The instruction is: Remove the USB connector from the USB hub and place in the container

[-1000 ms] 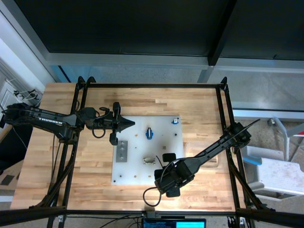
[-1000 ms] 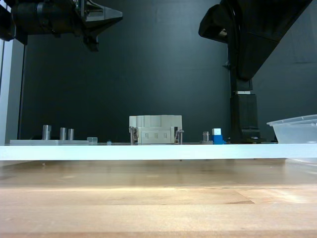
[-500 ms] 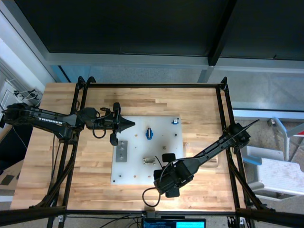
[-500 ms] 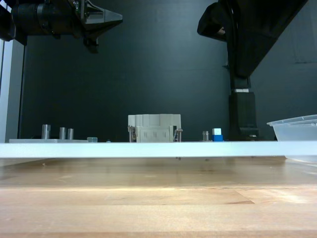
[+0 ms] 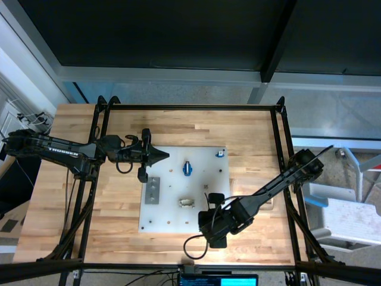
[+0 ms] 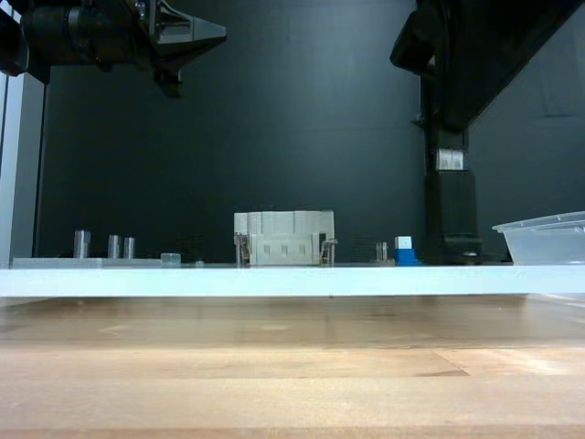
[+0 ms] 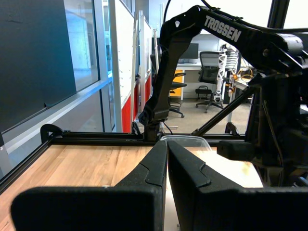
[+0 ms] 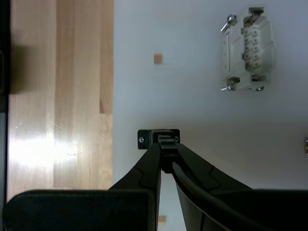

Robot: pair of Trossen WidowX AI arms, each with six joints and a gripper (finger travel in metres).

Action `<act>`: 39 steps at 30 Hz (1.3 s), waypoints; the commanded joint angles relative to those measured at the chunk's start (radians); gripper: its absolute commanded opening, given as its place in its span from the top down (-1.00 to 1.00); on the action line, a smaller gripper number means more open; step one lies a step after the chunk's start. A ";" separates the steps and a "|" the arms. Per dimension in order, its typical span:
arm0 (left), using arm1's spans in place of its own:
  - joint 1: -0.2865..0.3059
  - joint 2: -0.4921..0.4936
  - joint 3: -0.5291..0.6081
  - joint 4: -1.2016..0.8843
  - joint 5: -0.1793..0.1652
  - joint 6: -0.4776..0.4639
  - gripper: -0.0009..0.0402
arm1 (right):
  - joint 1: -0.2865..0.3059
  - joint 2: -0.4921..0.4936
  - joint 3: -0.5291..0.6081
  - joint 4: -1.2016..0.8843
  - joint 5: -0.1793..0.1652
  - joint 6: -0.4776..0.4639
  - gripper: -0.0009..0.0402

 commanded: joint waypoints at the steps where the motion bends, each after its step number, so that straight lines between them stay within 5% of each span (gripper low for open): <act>1: 0.000 0.000 0.000 0.001 0.000 0.000 0.95 | 0.002 -0.006 -0.023 0.018 -0.004 0.013 0.96; 12: 0.000 0.000 0.000 0.000 0.000 0.000 0.95 | 0.002 -0.018 0.041 -0.112 -0.005 -0.017 0.96; 23: 0.000 0.000 0.000 0.001 0.000 0.000 0.95 | 0.005 -0.140 0.033 -0.284 -0.008 0.048 0.96; 39: 0.000 0.000 0.000 0.001 0.000 0.000 0.95 | 0.004 -0.396 -0.188 -0.293 -0.012 0.094 0.96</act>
